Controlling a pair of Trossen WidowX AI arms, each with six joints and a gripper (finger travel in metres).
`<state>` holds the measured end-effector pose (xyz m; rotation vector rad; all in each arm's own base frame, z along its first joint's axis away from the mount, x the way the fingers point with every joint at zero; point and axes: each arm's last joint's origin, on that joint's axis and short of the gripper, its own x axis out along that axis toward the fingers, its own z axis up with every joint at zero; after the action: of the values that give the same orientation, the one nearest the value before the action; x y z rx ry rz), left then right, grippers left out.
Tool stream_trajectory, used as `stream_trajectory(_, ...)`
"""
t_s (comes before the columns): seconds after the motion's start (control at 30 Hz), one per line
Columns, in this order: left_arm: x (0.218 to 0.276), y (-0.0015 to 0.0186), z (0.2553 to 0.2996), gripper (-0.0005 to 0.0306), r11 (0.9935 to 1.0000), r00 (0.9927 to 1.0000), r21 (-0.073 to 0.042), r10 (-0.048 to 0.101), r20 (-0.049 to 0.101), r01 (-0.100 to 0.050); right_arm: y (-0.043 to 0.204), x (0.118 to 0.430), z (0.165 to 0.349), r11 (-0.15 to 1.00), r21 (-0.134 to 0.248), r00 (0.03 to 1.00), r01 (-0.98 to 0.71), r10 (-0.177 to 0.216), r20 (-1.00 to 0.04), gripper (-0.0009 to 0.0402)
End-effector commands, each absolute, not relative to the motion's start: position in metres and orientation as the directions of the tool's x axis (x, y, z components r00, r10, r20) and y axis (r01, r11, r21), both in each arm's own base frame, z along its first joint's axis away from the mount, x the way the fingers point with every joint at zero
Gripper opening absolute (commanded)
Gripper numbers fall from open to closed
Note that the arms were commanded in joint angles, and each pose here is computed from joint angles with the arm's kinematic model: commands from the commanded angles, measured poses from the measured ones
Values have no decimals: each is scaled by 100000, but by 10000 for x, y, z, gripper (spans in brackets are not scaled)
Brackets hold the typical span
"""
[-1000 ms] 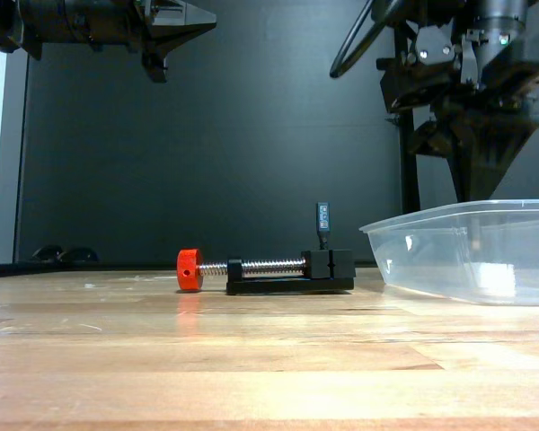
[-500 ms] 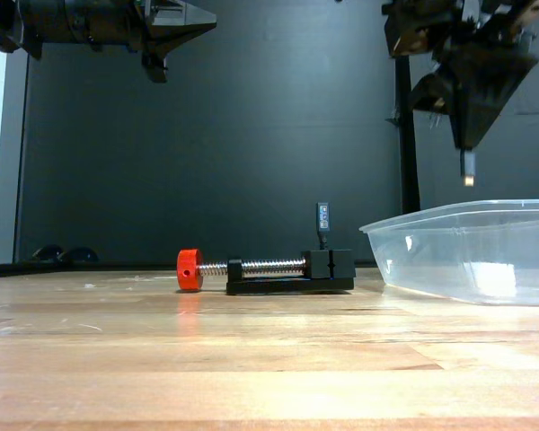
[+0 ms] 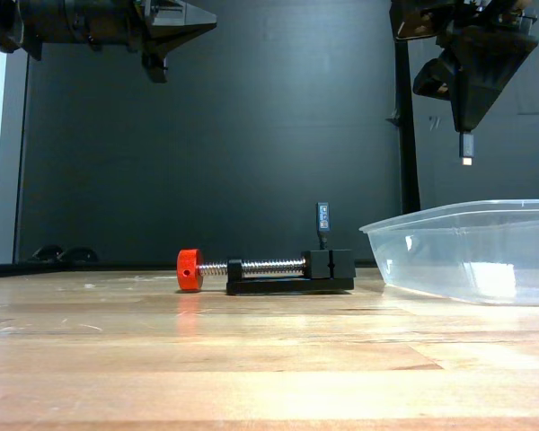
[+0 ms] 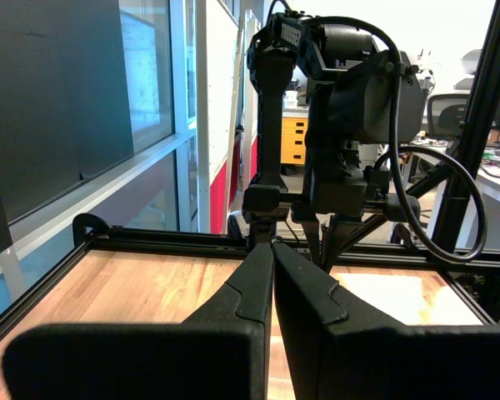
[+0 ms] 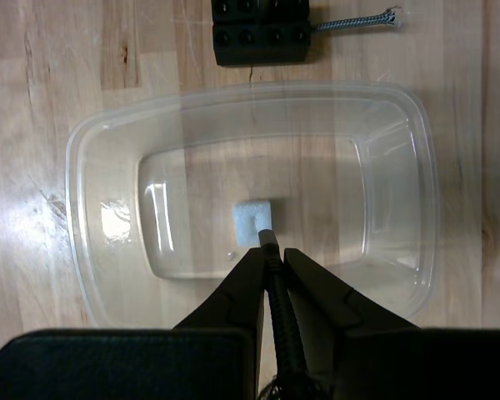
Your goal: Pick the usb-c connector and install on the hub
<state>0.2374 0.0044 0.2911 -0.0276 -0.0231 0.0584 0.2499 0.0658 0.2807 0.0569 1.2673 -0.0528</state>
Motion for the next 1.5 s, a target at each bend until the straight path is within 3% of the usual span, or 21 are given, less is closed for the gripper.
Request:
stream_trajectory(0.03,2375,44,2912,0,99792,99802,-2792,5871,2267,-5807,645,2527,2833,99615,2251,31801,8470,-562,-94807,0)
stream_trajectory(0.4,2375,44,2912,0,99792,99802,-2792,5871,2267,-5807,526,2650,2983,98917,5911,41834,13434,-254,-90829,0)
stream_trajectory(0.87,2375,44,2912,0,99792,99801,-2793,5871,2305,-5806,467,2735,3028,98435,8654,49191,15353,-18,-87065,0)
stream_trajectory(1.5,2375,44,2912,0,99794,99803,-2793,5833,2305,-5768,508,3000,2749,98558,7015,45024,15397,-678,-89288,0)
